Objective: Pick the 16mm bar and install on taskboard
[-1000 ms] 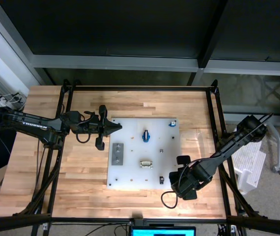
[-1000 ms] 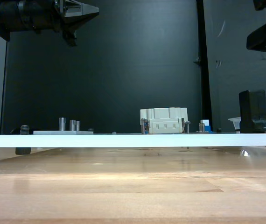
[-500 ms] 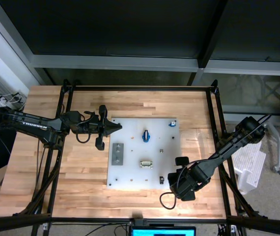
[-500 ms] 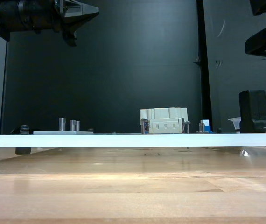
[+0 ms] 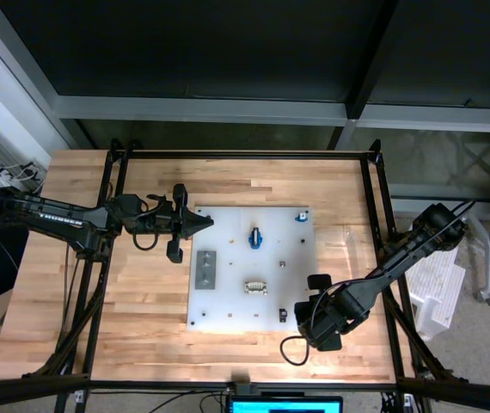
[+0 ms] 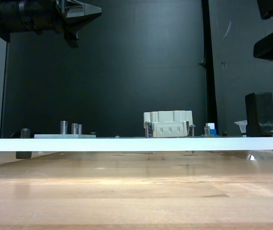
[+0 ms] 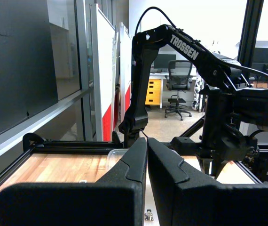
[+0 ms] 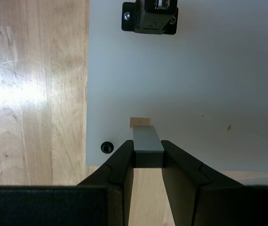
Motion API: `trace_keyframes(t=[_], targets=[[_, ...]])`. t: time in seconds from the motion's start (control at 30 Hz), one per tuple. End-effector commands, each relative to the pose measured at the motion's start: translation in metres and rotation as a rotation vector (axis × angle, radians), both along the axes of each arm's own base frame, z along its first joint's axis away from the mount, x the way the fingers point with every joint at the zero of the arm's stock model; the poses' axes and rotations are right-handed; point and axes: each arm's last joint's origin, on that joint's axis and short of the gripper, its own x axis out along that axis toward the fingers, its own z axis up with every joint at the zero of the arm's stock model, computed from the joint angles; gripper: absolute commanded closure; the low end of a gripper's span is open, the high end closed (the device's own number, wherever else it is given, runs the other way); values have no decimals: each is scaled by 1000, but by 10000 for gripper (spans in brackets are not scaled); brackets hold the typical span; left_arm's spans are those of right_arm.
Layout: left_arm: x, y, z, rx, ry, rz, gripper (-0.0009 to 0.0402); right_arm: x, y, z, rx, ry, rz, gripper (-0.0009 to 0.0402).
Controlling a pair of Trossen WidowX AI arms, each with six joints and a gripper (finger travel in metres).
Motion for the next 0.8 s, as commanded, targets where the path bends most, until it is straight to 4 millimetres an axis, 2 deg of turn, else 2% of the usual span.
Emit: trace_keyframes(t=[0.03, 0.23, 0.5, 0.8], targets=[[0, 0, 0, 0, 0, 0, 393, 0, 0, -1, 2, 4, 2, 389], [0, 0, 0, 0, 0, 0, 393, 0, 0, 0, 4, 3, -3, 389], [0, 0, 0, 0, 0, 0, 393, 4, 2, 12, 12, -5, -21, 389], [0, 0, 0, 0, 0, 0, 393, 4, 1, 12, 19, -7, -61, 389]])
